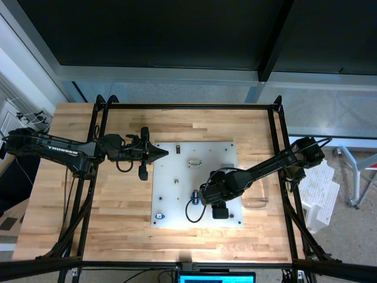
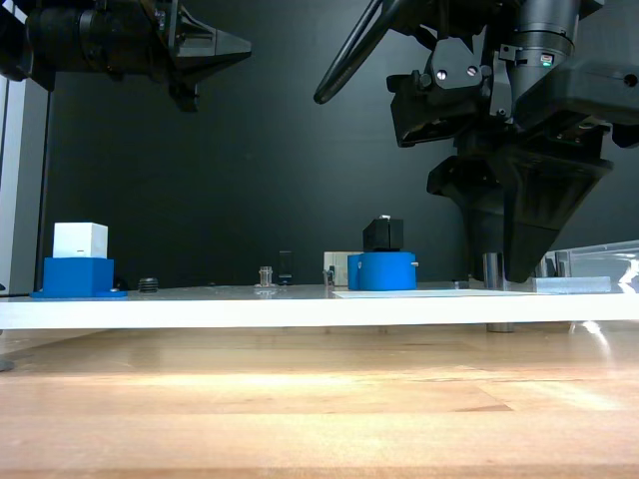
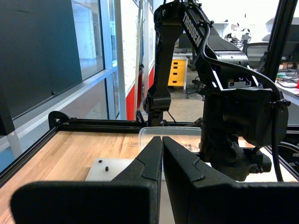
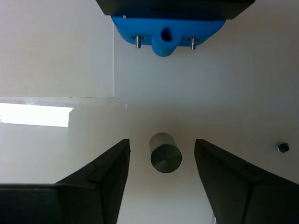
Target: Remove the 16mm cylinder and place in the container
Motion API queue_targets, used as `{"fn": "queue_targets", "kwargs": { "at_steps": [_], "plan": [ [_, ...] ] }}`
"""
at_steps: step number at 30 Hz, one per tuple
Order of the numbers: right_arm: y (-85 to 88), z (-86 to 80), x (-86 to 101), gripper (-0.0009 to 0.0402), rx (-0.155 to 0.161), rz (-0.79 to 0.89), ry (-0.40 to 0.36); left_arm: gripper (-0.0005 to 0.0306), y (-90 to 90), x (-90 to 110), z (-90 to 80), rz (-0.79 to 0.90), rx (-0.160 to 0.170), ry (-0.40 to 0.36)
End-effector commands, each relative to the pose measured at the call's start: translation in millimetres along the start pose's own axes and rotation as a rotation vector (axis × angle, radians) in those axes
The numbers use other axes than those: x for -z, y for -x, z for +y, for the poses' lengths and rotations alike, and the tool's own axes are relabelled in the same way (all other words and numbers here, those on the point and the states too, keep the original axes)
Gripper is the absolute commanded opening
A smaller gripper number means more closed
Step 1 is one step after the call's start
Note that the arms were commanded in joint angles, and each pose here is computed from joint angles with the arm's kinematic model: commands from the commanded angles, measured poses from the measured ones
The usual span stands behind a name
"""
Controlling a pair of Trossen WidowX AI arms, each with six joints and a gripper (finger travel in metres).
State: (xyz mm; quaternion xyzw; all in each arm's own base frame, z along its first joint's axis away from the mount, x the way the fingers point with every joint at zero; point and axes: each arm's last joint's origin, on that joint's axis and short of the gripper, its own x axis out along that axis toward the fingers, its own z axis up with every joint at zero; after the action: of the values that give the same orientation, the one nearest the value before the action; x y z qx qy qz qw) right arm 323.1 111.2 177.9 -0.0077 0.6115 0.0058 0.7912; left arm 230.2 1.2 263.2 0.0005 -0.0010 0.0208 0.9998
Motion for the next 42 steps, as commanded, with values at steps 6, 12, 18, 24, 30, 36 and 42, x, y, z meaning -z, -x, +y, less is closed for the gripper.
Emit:
{"fn": "queue_targets", "kwargs": {
  "at_steps": [6, 12, 18, 24, 30, 36, 42],
  "plan": [
    [-0.5, -0.1, 0.7, 0.011, 0.002, 0.001, 0.004, 0.0, 0.0, 0, 0.0, -0.001, 0.0, 0.0],
    [-0.8, 0.1, 0.9, 0.0059, -0.002, 0.0, 0.004, 0.0, 0.0, 0, 0.1, -0.001, 0.0, 0.0],
    [-0.8, 0.2, 0.6, 0.0016, -0.002, -0.002, 0.004, 0.0, 0.0, 0, 0.1, -0.001, 0.0, 0.0],
    [0.0, 0.0, 1.0, 0.0003, -0.002, 0.0, 0.004, 0.0, 0.0, 0, 0.1, -0.001, -0.001, 0.0],
    [5.3, -0.5, 0.9, 0.0004, -0.004, -0.01, 0.003, 0.0, 0.0, 0, 0.1, -0.001, 0.0, 0.0],
    [15.4, -2.0, 2.1, 0.0004, -0.008, -0.026, 0.0, 0.0, 0.0, 0, 0.0, -0.001, 0.0, 0.0],
    [28.2, -3.8, 2.7, 0.0004, -0.017, -0.059, -0.004, 0.0, 0.0, 0, 0.0, -0.001, 0.0, 0.0]
  ]
}}
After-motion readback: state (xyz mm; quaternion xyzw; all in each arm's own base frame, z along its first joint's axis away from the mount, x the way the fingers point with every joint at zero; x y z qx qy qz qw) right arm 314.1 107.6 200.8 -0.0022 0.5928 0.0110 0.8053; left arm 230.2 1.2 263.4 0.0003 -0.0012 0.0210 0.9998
